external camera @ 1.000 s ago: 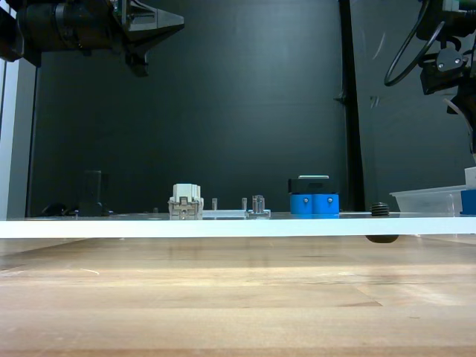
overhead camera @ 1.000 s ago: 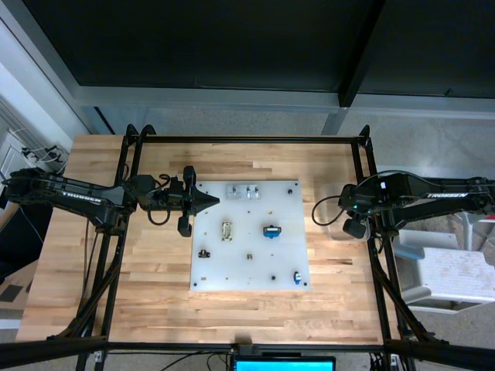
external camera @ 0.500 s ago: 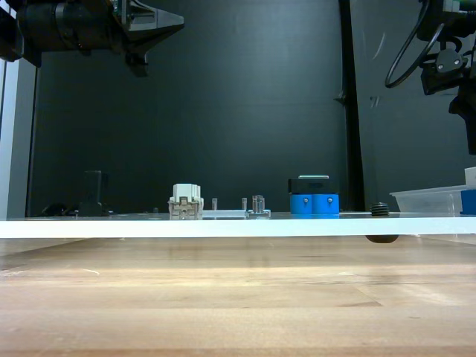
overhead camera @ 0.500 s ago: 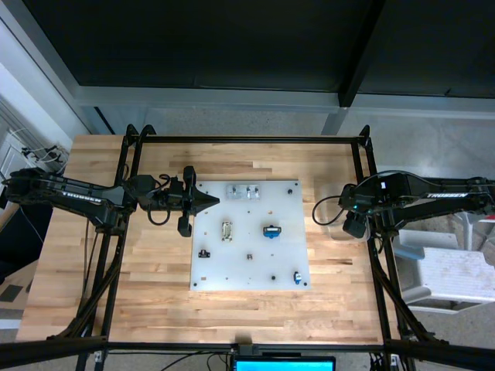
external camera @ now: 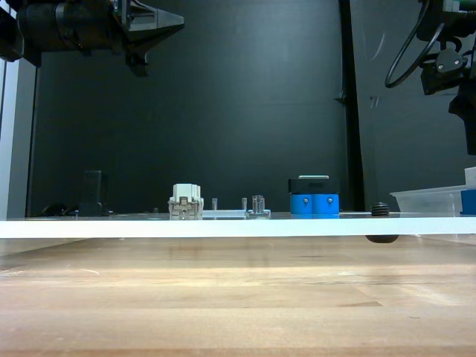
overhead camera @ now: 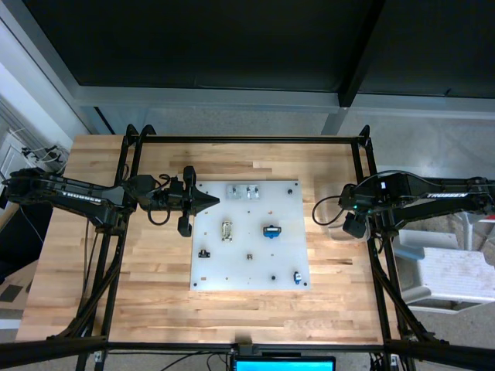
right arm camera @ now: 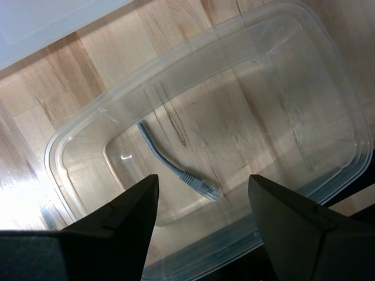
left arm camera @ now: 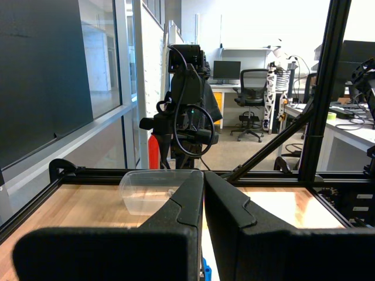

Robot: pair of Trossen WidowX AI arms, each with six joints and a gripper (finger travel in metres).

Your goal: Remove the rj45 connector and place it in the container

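Note:
The rj45 connector [right arm camera: 203,188], a pale clear plug on a short grey cable, lies flat on the floor of the container [right arm camera: 345,117]. This clear bin sits on the wood to the right of the white board [overhead camera: 247,270]. My right gripper [right arm camera: 202,177] hangs open straight above the bin, apart from the plug, and the high view shows this right gripper [overhead camera: 353,226] at the table's right edge. My left gripper [overhead camera: 212,202] is shut with nothing in it, held high over the board's left edge.
On the board stand a beige oblong connector [overhead camera: 227,231], a blue block [overhead camera: 271,230], a small blue socket piece [overhead camera: 297,277] near the front right corner and small clear fittings [overhead camera: 246,191] at the back. Black frame rails [overhead camera: 363,193] flank the table.
A pale bit that showed below my right gripper in the low view a second ago is gone from there. The right gripper has shifted only slightly. The left arm has not moved.

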